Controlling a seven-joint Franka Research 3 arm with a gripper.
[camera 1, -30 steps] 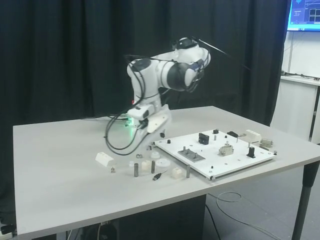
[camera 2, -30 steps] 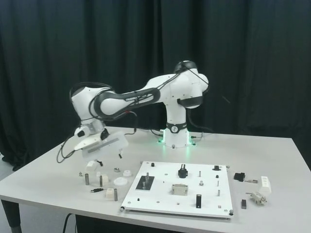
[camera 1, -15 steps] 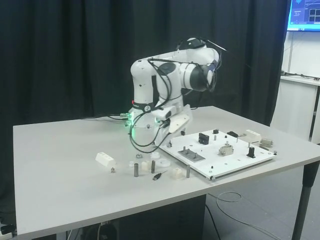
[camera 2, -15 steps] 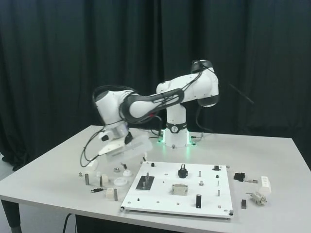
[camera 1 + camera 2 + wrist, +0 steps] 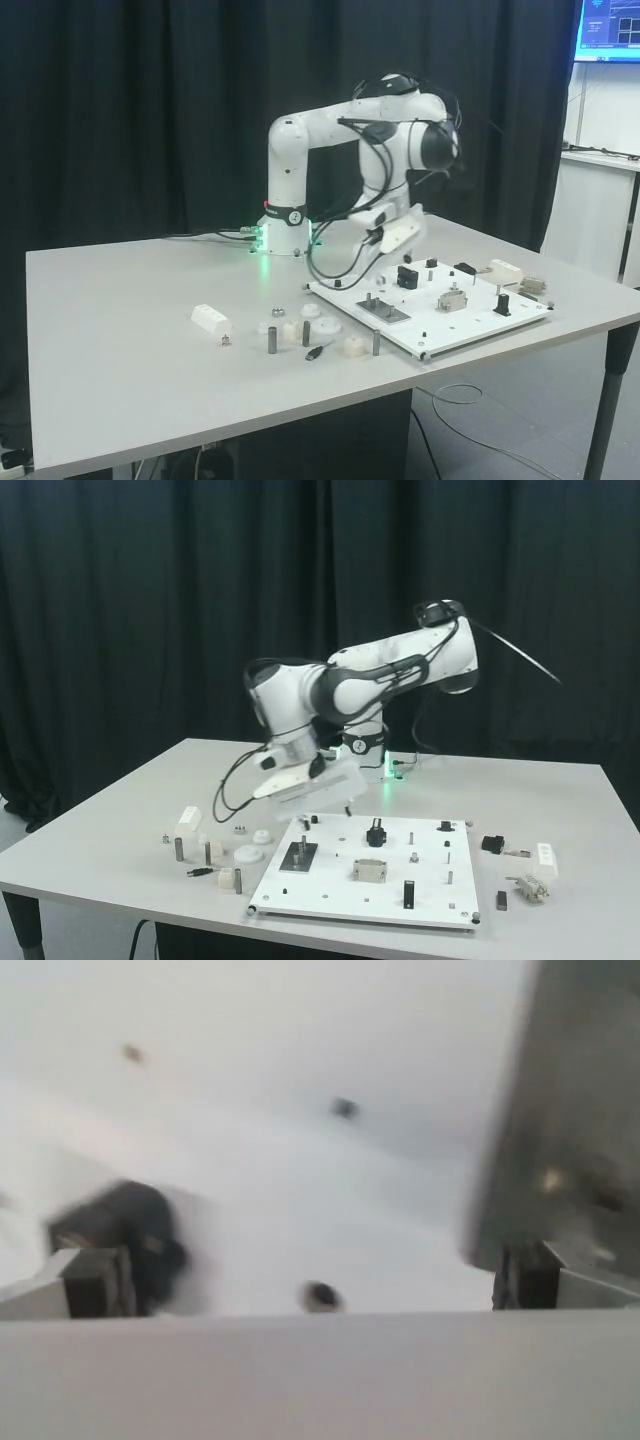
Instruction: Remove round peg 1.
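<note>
Swung my claw (image 5: pixel 345 807) from frame-left over the white board (image 5: pixel 440 898), fingers spread and empty, but at this speed I could clip those upright pegs.

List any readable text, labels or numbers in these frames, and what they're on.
No text can be read in any view.
Monitor at the edge of the first room view: shows lines of content, too small to read.
White board and the loose parts beside it: no visible labels or numbers.
Arm: no legible brand marking.
Wrist view: blurred, no lettering.
</note>
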